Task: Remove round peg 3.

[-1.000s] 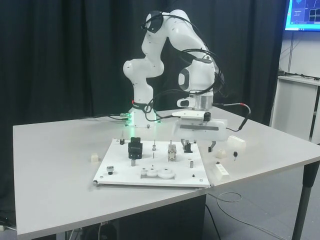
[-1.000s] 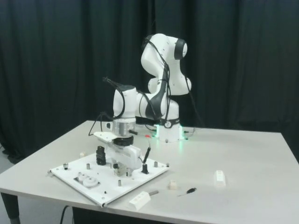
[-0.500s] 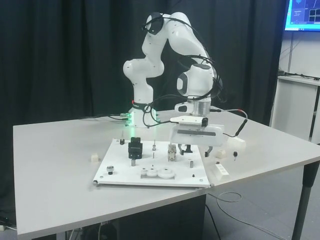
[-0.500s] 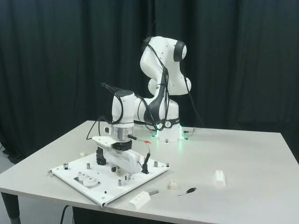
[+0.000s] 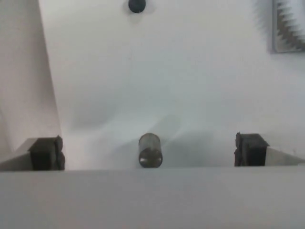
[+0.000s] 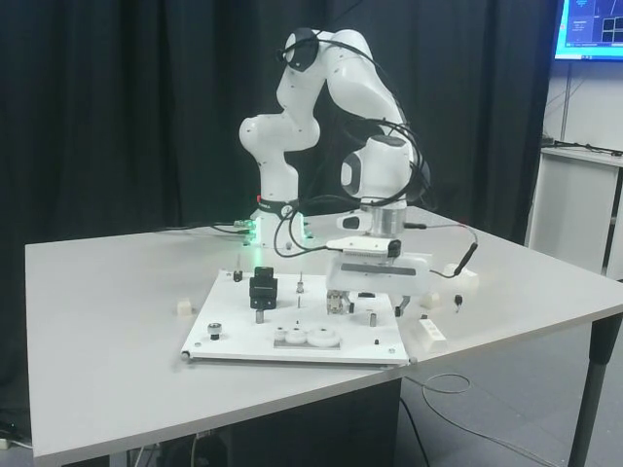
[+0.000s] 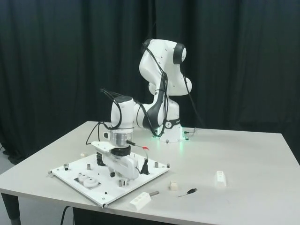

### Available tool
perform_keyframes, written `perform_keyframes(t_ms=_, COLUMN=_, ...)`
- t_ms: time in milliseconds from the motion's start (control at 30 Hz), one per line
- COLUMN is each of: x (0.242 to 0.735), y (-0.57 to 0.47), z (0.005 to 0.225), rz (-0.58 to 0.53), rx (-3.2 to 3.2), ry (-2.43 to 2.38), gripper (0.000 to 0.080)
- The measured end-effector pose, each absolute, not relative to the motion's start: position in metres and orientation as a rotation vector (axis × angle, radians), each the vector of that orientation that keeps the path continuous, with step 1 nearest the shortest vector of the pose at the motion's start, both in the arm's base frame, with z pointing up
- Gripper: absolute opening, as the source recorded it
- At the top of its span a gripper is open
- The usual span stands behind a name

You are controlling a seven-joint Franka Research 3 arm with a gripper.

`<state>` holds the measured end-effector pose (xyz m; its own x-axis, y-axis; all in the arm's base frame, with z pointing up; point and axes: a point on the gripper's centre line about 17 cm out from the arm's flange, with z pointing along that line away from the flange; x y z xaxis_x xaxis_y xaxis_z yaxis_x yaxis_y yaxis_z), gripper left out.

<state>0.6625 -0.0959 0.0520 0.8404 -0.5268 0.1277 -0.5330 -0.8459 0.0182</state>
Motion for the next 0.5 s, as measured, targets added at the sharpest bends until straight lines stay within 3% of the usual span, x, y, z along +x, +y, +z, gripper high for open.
perform_keyframes(t_ms=500, x=0.666, y=-0.095, z=0.041, rz=0.179, rx=2.979, ry=-0.857, gripper=0.08)
